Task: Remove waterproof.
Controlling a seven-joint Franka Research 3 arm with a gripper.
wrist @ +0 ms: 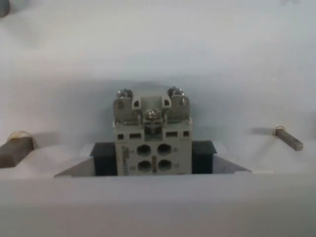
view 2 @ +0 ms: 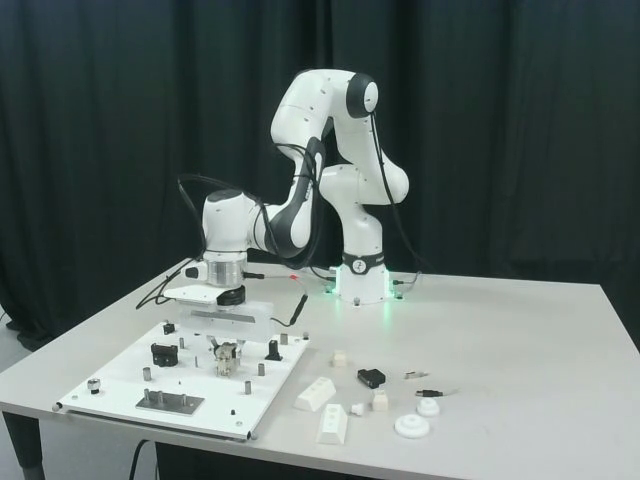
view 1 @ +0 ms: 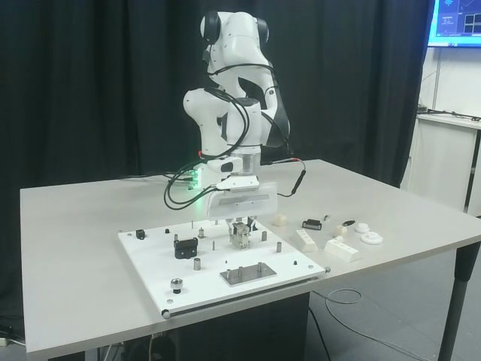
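Fingers (view 2: 227,347) straddle the waterproof connector (wrist: 152,133) seated on the white board (view 1: 150,263); whether they clamp it you cannot tell. A skewed pull could jam it in its black socket (wrist: 104,157).

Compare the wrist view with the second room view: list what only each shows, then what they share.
Only the wrist view shows the four round sockets and top screws of the connector block. Only the second room view shows the white arm, its green-lit base, the grey table and loose white parts beside the white board. Both show the connector block between the gripper fingers.
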